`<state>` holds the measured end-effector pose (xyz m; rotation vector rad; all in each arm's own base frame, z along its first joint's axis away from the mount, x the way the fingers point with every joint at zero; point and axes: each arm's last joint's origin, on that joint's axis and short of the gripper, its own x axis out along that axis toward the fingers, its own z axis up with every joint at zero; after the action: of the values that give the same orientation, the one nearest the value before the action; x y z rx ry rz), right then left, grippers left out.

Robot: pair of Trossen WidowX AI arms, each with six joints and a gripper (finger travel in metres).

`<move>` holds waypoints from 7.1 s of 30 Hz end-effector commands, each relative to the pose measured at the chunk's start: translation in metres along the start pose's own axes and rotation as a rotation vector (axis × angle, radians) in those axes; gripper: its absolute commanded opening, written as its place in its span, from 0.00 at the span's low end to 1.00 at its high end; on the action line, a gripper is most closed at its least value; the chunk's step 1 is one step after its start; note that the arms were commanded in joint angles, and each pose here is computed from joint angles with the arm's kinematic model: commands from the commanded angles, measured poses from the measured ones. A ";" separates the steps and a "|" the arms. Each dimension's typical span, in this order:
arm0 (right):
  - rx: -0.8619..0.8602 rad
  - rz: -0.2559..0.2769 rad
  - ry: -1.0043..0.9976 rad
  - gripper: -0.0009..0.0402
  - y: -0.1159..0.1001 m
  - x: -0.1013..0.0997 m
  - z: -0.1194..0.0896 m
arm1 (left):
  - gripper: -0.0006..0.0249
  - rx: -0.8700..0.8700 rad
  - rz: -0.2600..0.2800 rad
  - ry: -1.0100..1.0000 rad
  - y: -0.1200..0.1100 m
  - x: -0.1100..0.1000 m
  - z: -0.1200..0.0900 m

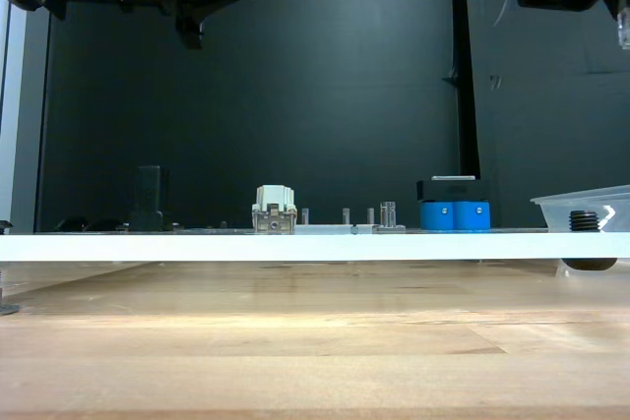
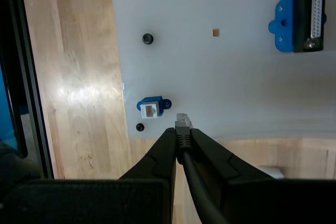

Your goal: Pick the RJ45 connector and install on the taskboard

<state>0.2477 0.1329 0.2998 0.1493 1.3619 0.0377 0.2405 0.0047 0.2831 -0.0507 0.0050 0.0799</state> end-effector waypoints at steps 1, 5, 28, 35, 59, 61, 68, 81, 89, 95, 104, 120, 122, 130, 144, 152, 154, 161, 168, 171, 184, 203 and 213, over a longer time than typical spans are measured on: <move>-0.022 -0.016 0.017 0.02 0.010 0.001 0.004 | 0.02 0.000 0.000 0.000 0.000 0.000 0.000; -0.052 -0.008 0.017 0.02 0.021 0.000 0.005 | 0.02 0.000 0.000 0.001 0.000 0.000 0.000; -0.123 -0.097 0.076 0.02 0.045 0.053 0.001 | 0.02 0.000 0.000 0.000 0.000 0.000 0.000; -0.131 -0.096 0.077 0.02 0.045 0.059 0.000 | 0.02 0.000 0.000 0.000 0.000 0.000 0.000; -0.160 -0.095 0.079 0.02 0.050 0.069 -0.009 | 0.02 0.000 0.000 0.000 0.000 0.000 0.000; -0.161 -0.095 0.080 0.02 0.050 0.069 -0.009 | 0.02 0.000 0.000 0.000 0.000 0.000 0.000; -0.163 -0.097 0.082 0.06 0.050 0.069 -0.010 | 0.02 0.000 0.000 0.000 0.000 0.000 0.000; -0.158 -0.118 0.073 0.32 0.049 0.069 -0.010 | 0.02 0.000 0.000 0.000 0.000 0.000 0.000; -0.156 -0.120 0.075 0.36 0.049 0.069 -0.010 | 0.02 0.000 0.000 0.000 0.000 0.000 0.000; -0.155 -0.120 0.075 0.36 0.049 0.069 -0.010 | 0.02 0.000 0.000 0.000 0.000 0.000 0.000; -0.139 -0.120 0.073 0.36 0.049 0.069 -0.010 | 0.02 0.000 0.000 0.000 0.000 0.000 0.000; 0.088 -0.130 0.040 0.36 0.020 0.070 0.015 | 0.02 0.000 0.000 0.000 0.000 0.000 0.000; 0.115 -0.130 0.028 0.36 0.013 0.070 0.021 | 0.02 0.000 0.000 0.000 0.000 0.000 0.000; 0.175 -0.150 0.039 0.36 -0.006 0.082 0.024 | 0.02 0.000 0.000 0.000 0.000 0.000 0.000; 0.183 -0.122 0.093 0.36 -0.015 0.114 0.007 | 0.02 0.000 0.000 0.001 0.000 0.000 0.000; 0.197 -0.110 0.085 0.36 -0.018 0.129 -0.001 | 0.02 0.000 0.000 0.000 0.000 0.000 0.000; 0.196 -0.108 0.091 0.36 -0.019 0.132 -0.004 | 0.02 0.000 0.000 0.000 0.000 0.000 0.000; 0.190 -0.107 0.134 0.36 -0.022 0.138 -0.013 | 0.02 0.000 0.000 0.000 0.000 0.000 0.000; 0.192 -0.093 0.146 0.36 -0.020 0.138 -0.014 | 0.02 0.000 0.000 0.000 0.000 0.000 0.000; 0.191 -0.086 0.151 0.36 -0.019 0.138 -0.015 | 0.02 0.000 0.000 0.001 0.000 0.000 0.000; 0.177 -0.084 0.151 0.16 -0.015 0.138 -0.017 | 0.02 0.000 0.000 0.000 0.000 0.000 0.000; 0.152 -0.038 0.024 0.02 -0.006 0.107 0.009 | 0.02 0.000 -0.001 -0.011 0.000 0.000 0.001; 0.076 -0.049 -0.047 0.02 -0.019 0.055 0.050 | 0.02 -0.116 -0.061 -0.001 -0.002 0.000 0.001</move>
<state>0.3035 0.1220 0.2437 0.1980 1.3377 -0.0525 0.2406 0.0034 0.2832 -0.1470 0.0020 0.0377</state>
